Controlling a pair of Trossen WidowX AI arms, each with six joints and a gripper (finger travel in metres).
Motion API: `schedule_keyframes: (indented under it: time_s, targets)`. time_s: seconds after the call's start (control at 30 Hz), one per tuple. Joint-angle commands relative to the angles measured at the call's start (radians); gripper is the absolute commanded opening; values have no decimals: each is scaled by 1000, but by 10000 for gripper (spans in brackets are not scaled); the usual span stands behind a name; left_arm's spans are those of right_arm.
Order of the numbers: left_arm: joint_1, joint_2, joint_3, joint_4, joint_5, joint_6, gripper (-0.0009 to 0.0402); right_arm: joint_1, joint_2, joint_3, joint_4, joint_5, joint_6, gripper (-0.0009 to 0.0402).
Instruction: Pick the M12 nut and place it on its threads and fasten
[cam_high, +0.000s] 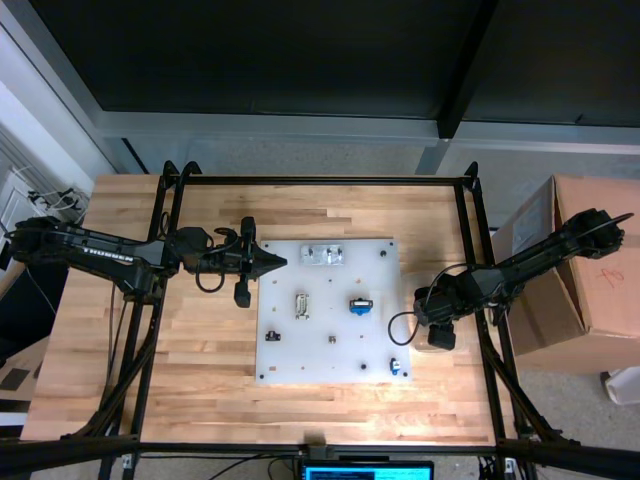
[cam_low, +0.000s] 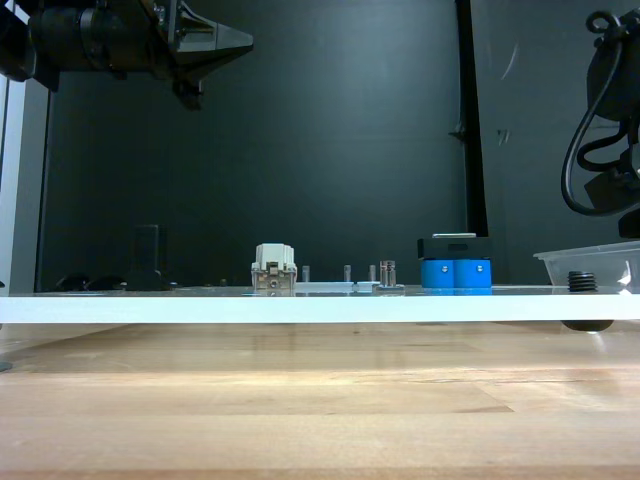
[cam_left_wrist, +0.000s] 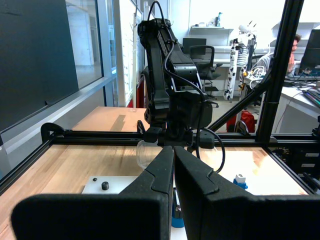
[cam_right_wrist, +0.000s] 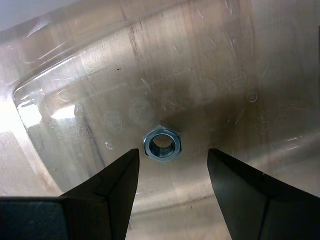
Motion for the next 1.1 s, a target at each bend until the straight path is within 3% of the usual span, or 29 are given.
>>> schedule_keyframes:
  time_s: [0.03,0.37,0.47,1.1]
  targets:
    - [0,0,0,0,0,0,0,0,0,-2,3,3,-5,153]
    - [0,0,0,0,0,0,0,0,0,-2,5,-25,-39,-6]
    - [0,0,0,0,0,0,0,0,0,-2,5,-29,-50,10]
    - [0,0,0,0,0,0,0,0,-6,1,7,-20,-48,0]
